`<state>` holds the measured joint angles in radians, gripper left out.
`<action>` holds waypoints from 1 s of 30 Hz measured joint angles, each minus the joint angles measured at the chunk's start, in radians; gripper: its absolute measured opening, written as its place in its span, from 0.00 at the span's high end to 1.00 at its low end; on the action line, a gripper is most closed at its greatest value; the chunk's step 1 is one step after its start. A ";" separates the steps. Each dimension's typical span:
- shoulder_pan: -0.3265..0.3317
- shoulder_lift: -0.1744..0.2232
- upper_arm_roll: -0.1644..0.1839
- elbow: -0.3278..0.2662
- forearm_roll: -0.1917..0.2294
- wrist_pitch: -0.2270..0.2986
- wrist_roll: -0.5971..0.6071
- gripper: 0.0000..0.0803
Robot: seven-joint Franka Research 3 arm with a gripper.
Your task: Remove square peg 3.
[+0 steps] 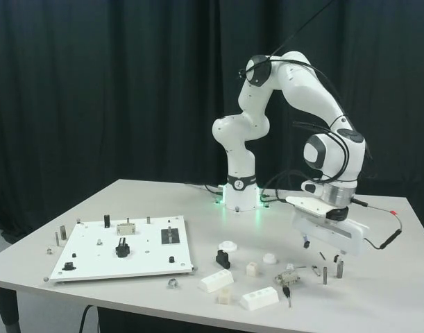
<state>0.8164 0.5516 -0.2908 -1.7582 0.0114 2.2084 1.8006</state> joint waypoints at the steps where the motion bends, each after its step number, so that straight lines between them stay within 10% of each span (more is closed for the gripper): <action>1: 0.000 -0.002 -0.006 0.003 -0.006 -0.012 0.000 0.00; 18: -0.037 -0.069 -0.079 0.009 -0.078 -0.234 -0.121 0.00; 30: -0.150 -0.109 -0.058 -0.051 -0.195 -0.244 -0.165 0.00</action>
<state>0.6669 0.4421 -0.3488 -1.8088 -0.1833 1.9640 1.6352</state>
